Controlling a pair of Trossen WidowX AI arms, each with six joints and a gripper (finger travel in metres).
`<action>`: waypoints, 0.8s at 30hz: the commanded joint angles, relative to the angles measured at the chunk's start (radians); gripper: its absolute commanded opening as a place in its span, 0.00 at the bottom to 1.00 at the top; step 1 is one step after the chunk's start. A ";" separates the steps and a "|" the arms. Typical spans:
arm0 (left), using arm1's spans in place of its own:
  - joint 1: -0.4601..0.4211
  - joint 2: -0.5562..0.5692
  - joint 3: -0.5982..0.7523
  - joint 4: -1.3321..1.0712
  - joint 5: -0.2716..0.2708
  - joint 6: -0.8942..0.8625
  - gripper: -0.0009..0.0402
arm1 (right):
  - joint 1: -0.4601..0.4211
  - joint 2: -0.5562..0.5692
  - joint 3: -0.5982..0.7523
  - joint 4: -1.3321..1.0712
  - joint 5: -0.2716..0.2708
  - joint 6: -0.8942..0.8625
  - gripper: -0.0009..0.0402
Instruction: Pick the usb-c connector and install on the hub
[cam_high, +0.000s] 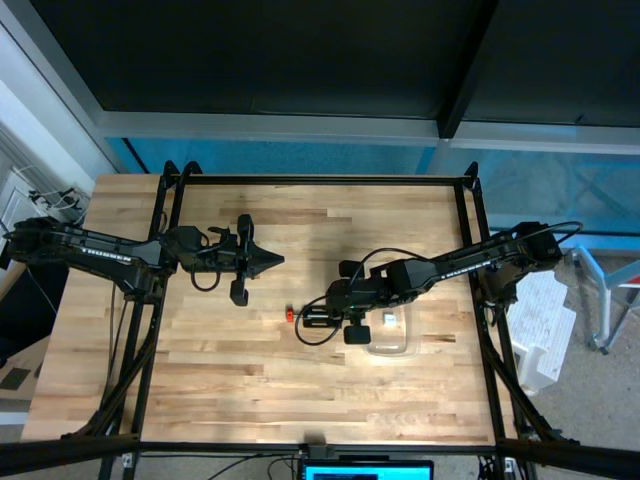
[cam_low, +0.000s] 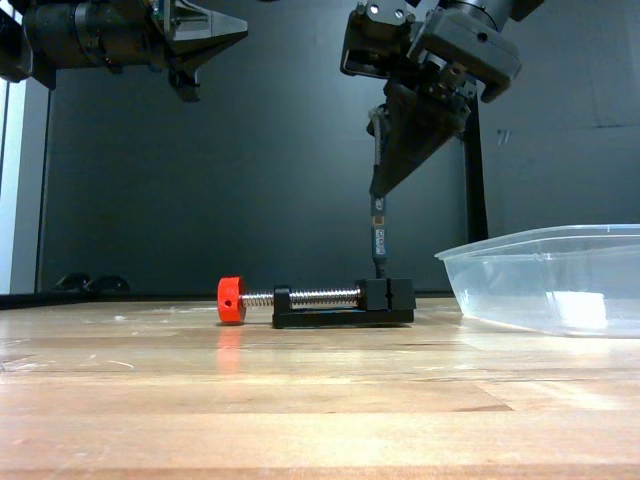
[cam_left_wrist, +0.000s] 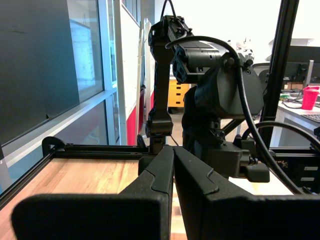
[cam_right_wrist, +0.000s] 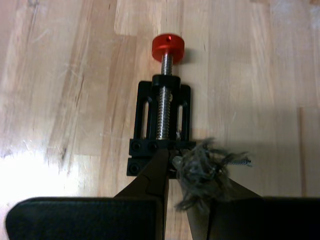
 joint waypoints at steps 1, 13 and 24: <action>0.000 0.000 0.000 0.000 0.000 0.000 0.02 | 0.000 -0.002 0.006 0.006 0.001 -0.003 0.02; 0.000 0.000 0.000 0.000 0.000 0.000 0.02 | 0.000 -0.002 -0.005 0.004 0.002 -0.002 0.02; 0.000 0.000 0.000 0.000 0.000 0.000 0.02 | 0.000 -0.002 -0.014 0.007 0.002 -0.002 0.02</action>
